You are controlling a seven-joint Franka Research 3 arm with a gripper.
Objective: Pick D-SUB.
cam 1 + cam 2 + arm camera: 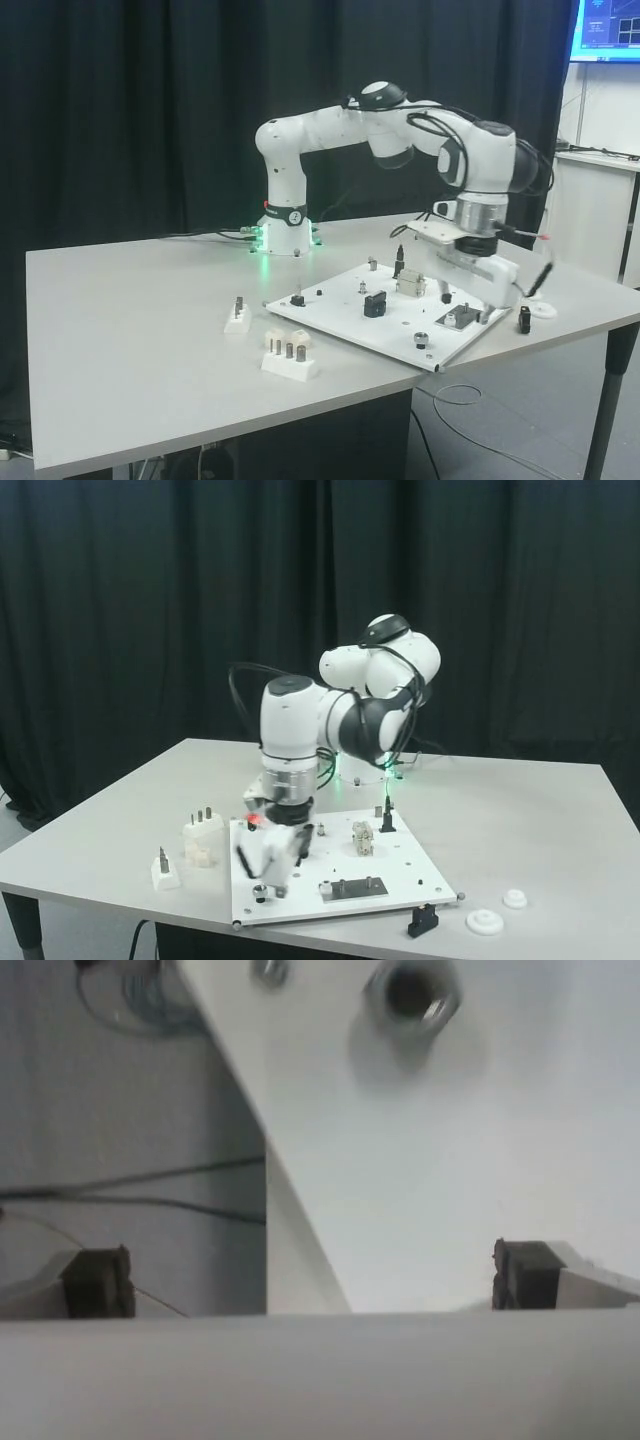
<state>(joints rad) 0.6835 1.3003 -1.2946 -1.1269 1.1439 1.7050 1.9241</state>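
Note:
On the white board (340, 310) lies a long, flat black connector with two posts (460, 318) (350, 887), which I take for the D-SUB, near the board's front edge. My gripper (310, 1280) is open, its black pads (98, 1282) wide apart with nothing between them. It hangs tilted above the board's front part (497, 293) (262, 865), beside the connector and not touching it. In the wrist view I see the board's corner and a grey nut (410, 995), and the connector is not in that view.
The board also carries a pale connector block (362, 838), a black upright part (386, 822) and the nut (262, 893). Two white peg holders (290, 355) (238, 312) stand beside it. White discs (485, 921) and a black clip (425, 918) lie near the table's edge.

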